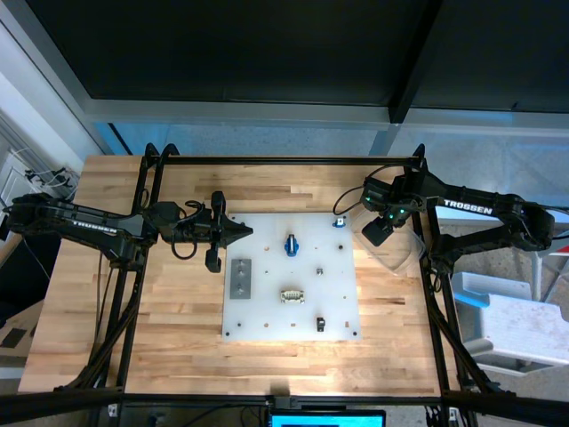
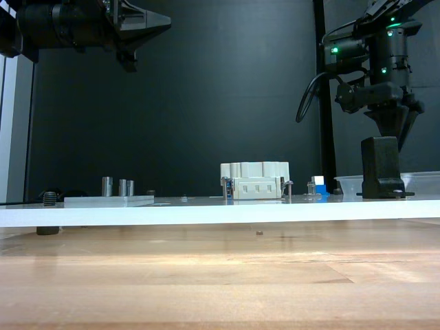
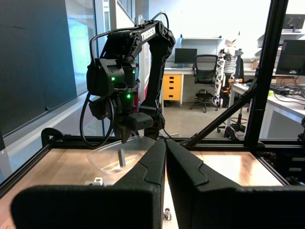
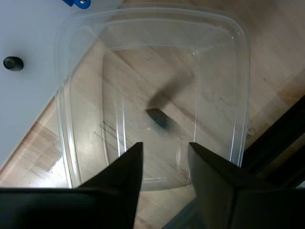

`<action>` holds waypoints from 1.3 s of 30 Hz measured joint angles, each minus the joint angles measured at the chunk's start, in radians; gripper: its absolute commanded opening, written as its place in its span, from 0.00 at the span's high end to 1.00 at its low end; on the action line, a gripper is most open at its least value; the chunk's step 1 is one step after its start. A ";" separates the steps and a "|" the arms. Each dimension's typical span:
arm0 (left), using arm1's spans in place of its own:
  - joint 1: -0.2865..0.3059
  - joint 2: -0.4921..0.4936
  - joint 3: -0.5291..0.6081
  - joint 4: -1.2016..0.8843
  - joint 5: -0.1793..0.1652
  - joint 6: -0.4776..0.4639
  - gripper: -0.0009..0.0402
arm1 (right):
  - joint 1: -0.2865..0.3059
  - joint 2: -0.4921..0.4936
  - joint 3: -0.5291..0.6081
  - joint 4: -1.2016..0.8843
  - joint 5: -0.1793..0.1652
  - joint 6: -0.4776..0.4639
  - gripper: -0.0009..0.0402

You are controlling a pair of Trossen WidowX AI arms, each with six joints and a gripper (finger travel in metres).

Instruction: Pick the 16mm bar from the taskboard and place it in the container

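The right pincer [image 4: 164, 145], its matte black fingers spread, hangs over the container [image 4: 240, 86]. This is a clear, glossy tub with rounded corners, standing on the planked wooden bench [image 1: 151, 311] just beside the flat white taskboard [image 1: 267, 302]. The 16mm bar [image 4: 158, 116], a short dark blurred shape, is inside the tub. The left pincer [image 1: 246, 229], its fingers pressed together, hovers over the board's far left corner.

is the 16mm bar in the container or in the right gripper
In the container: the bar shows blurred inside it, below the open, empty right gripper. The left gripper hangs shut over the taskboard's left edge.
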 measured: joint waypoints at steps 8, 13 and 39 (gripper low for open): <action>0.000 0.000 0.000 0.000 0.000 0.000 0.98 | 0.000 0.000 0.000 0.000 0.000 0.003 0.39; 0.000 0.000 0.000 0.000 0.000 0.000 0.98 | 0.000 0.000 0.000 0.000 -0.001 0.003 0.36; 0.000 0.000 0.000 0.000 0.000 0.000 0.98 | 0.000 0.000 0.000 0.000 -0.004 0.012 0.36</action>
